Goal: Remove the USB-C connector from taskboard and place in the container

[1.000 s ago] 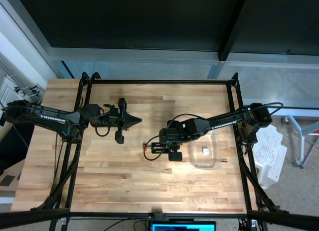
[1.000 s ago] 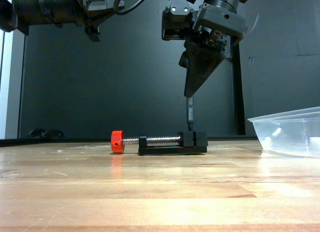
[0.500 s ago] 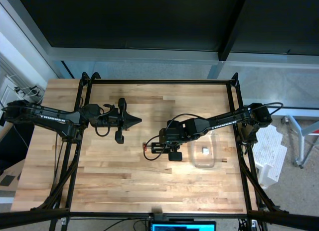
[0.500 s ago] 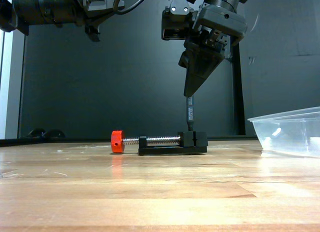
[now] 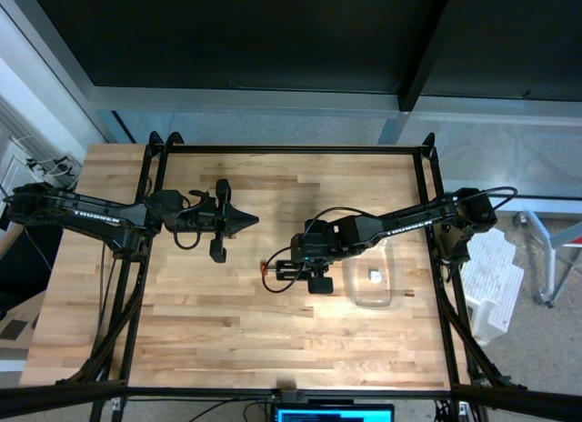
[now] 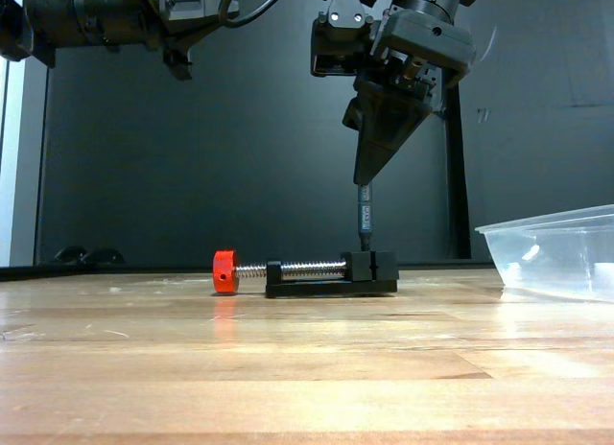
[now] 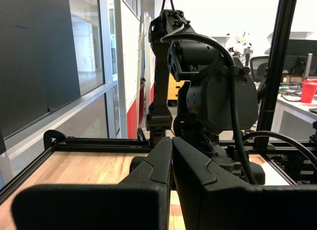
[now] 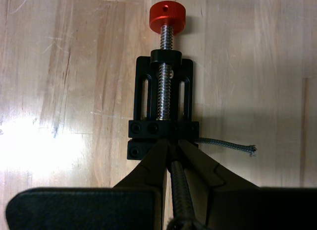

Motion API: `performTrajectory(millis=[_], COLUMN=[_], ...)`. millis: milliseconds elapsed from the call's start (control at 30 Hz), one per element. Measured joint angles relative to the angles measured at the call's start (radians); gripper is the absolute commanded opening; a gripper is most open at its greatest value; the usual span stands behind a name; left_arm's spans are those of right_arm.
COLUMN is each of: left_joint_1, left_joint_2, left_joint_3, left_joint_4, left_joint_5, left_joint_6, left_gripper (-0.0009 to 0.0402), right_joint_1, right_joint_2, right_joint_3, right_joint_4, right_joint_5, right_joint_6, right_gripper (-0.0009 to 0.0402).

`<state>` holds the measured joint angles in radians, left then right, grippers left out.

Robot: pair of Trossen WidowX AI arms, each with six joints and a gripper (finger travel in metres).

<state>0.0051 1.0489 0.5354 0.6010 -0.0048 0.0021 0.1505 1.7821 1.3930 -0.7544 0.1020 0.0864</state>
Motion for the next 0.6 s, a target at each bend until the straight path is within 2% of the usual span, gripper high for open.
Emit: performTrajectory(millis=[133,600], left_joint_1=[0.000,0.000], left_joint_2=[0.000,0.000], left_joint_3=[0.000,0.000], left_joint_4=[0.000,0.000], left_joint_5=[0.000,0.000], left_joint_6=[0.000,0.000], left_gripper=[0.0000,0.0000], right_joint_1=[-0.001,-0.003], right_joint_2=[-0.024,-0.024], right_joint_3=[0.006,0.062], right_joint_4=[0.006,-0.049], right_joint_5=[0.011,0.011], right_joint_6=[-0.005,-0.021], right_gripper=[0.0000,0.0000])
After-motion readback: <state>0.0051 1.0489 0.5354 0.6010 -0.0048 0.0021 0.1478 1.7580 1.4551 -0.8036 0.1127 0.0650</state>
